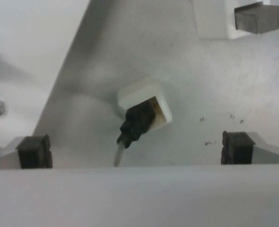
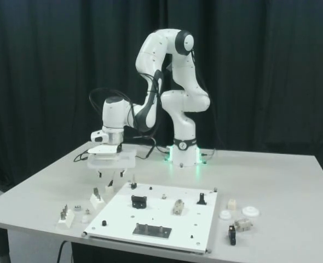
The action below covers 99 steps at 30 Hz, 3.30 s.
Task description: Pick USB.
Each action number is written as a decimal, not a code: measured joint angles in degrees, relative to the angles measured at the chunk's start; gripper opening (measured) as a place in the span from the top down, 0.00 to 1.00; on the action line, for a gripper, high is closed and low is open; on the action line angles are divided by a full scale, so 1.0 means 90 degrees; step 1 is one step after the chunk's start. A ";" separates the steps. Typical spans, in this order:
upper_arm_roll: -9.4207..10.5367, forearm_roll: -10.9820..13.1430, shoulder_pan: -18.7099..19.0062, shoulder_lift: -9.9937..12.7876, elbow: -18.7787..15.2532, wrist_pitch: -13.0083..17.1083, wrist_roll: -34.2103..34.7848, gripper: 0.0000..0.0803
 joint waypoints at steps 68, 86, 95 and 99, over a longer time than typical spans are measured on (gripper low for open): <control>0.0007 0.0246 -0.0056 0.0616 0.0006 0.0507 -0.0171 0.83; -0.0003 0.0320 -0.0055 0.0585 0.0064 0.0287 -0.0171 0.91; -0.0034 0.0307 -0.0052 0.0397 0.0220 -0.0267 -0.0170 0.91; -0.0046 0.0270 -0.0037 0.0279 0.0281 -0.0489 -0.0170 0.91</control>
